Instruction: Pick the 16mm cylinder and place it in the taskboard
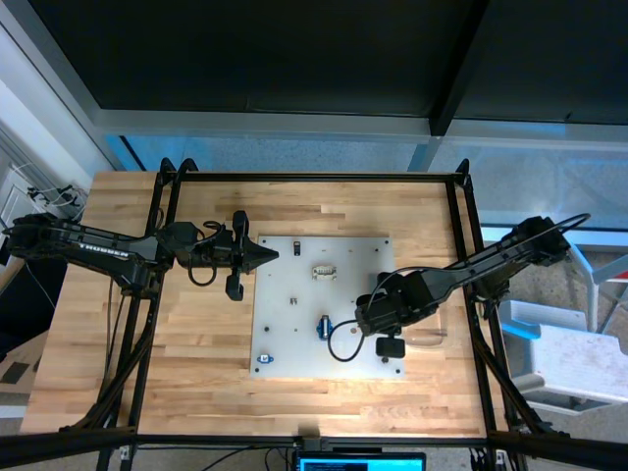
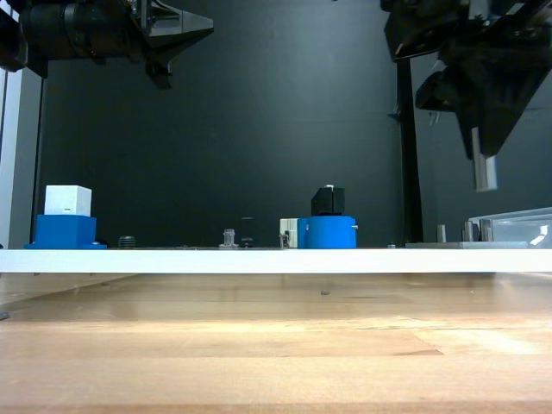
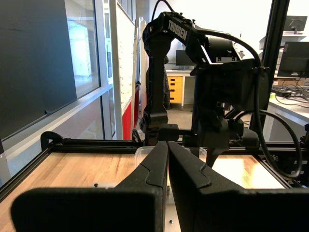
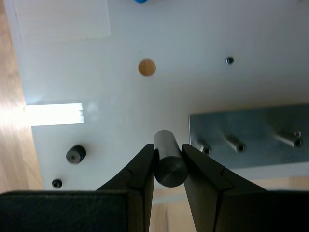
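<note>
The 16mm cylinder [image 4: 170, 166], a short grey metal peg, is pinched upright between my right gripper's [image 4: 167, 147] fingers. In the low view the cylinder [image 2: 486, 168] hangs well above the taskboard [image 2: 259, 259]. From above, the right gripper [image 1: 371, 316] hovers over the right part of the white taskboard [image 1: 294, 324]. Beneath it lie a round tan hole [image 4: 147, 67] and a grey metal block [image 4: 251, 135] with small pegs. My left gripper [image 1: 265, 252] is shut and empty, held high at the board's left edge; its fingers [image 3: 159, 164] touch each other.
A blue part [image 1: 323, 327] and a beige connector [image 1: 322, 270] stand on the board. A clear plastic tray [image 1: 432, 332] lies beside the board's right edge, under the right arm. A black frame [image 1: 314, 178] rings the wooden table.
</note>
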Robot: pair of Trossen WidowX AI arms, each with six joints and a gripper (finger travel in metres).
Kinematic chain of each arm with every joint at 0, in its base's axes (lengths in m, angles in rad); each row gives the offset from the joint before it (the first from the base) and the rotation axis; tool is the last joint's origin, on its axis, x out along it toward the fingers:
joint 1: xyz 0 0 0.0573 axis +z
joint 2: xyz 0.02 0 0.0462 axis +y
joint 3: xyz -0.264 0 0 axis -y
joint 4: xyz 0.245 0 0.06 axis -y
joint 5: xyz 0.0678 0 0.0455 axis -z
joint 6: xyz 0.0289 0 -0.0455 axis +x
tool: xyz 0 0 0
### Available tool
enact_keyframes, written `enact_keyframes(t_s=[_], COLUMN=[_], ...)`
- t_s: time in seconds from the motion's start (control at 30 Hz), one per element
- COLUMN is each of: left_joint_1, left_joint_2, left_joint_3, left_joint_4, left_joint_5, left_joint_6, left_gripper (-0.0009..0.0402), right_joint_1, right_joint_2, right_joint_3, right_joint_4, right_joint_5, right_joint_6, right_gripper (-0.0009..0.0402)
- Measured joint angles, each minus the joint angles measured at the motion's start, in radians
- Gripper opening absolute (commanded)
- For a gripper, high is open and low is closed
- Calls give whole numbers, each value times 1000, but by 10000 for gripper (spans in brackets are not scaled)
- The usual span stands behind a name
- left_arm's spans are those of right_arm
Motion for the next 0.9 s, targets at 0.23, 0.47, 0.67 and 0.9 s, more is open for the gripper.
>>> enact_keyframes(t_s=[0.23,0.47,0.67,0.9], left_joint_1=[0,0,0,0], left_joint_2=[0,0,0,0], left_joint_3=[0,0,0,0], left_joint_4=[0,0,0,0], left_joint_5=[0,0,0,0], left_joint_6=[0,0,0,0], left_gripper=[0,0,0,0], right_joint_1=[-15,-24,-32,-34], right_joint_2=[58,86,124,148], right_joint_3=[42,53,91,93], right_joint_4=[24,52,54,88], right_joint_5=[-1,-13,-18,-18], right_joint_6=[-38,-40,-69,-75], right_gripper=[18,18,18,18])
